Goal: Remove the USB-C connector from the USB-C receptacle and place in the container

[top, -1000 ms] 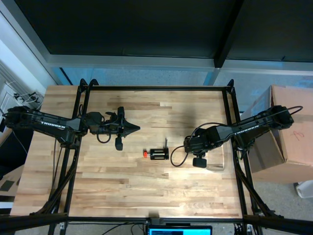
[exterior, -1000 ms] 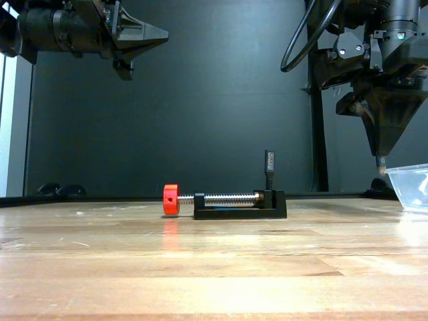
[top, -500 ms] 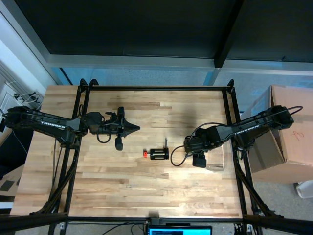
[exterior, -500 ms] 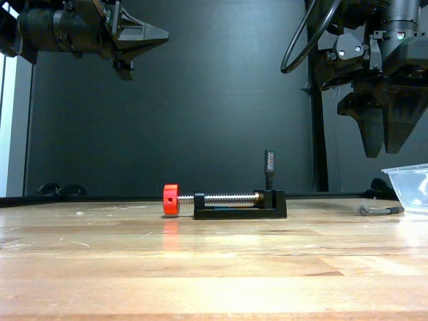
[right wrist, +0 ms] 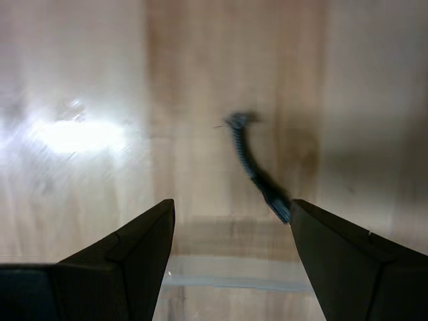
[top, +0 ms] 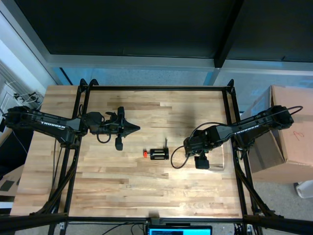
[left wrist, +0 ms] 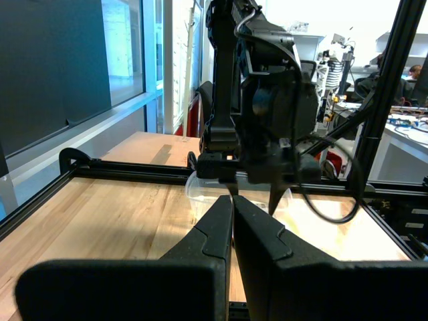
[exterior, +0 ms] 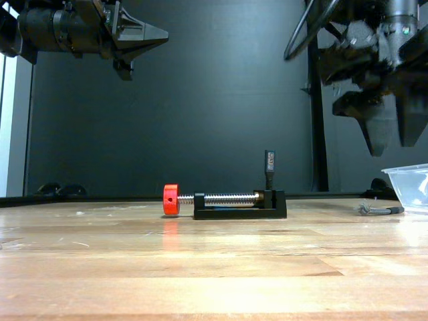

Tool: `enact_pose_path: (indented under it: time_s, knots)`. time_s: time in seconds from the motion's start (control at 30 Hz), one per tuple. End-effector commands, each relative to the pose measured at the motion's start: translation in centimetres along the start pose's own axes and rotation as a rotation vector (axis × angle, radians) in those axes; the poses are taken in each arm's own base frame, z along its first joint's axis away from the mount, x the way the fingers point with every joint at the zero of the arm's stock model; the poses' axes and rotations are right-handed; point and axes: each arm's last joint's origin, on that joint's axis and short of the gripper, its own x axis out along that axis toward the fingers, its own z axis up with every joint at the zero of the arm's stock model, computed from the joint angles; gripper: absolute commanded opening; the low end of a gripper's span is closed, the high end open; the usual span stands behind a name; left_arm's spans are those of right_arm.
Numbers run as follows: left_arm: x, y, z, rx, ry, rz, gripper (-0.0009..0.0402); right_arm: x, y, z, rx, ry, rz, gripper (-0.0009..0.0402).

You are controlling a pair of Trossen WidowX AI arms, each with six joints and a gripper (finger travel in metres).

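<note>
From up high, my left gripper (top: 131, 128) hangs over the left half of the pale wooden tabletop (top: 122, 186), arm stretched out level and pointing inward, well apart from everything else. My right gripper (top: 201, 161) points straight down just beside the clear plastic container (top: 221, 165). The little black screw vise with the red knob (top: 157, 154) sits off to its left, with the thin black USB-C receptacle (top: 166, 142) standing upright at the vise's end. The low view is where it gets interesting: the short grey USB-C connector on its stub of cable (exterior: 381, 210) lies free on the tabletop, just beside the container's wall, not in it and clear of the receptacle. My right fingers (exterior: 371, 127) hang above it, spread apart, holding nothing. In the left wrist view my left fingers (left wrist: 214, 234) are pressed together and empty, facing across at the right arm. The right wrist view looks straight down between my parted fingers: the connector lies curved on the wood, its darker, thicker end nearest what I take to be the container's rim. My guess on handling is that it's tiny and light, the cable bit bendy and floppy, the plug shell stiff and probably slick. I'd pinch that thicker end across its flat sides, going in low since it lies flat.
</note>
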Motion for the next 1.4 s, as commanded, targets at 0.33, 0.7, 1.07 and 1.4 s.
enact_pose_path:
  time_s: [0.33, 0.7, 1.07, 1.4]
  knots:
    - [0.0, 0.0, 0.0, 0.0, 0.0, 0.0, 0.0, -2.1, 0.2, 0.6, -0.175, 0.012, -0.002, 0.024]
    - [0.0, 0.0, 0.0, 0.0, 0.0, 0.0, 0.0, -0.3, 0.3, 2.0, -0.164, -0.023, -0.025, 0.024]
    - [0.0, 0.0, 0.0, 0.0, 0.0, 0.0, 0.0, 4.7, 0.5, 3.6, -0.184, 0.043, -0.032, 0.024]
    - [0.0, 0.0, 0.0, 0.0, 0.0, 0.0, 0.0, 6.8, 0.3, 3.2, -0.207, 0.06, -0.033, 0.0214]
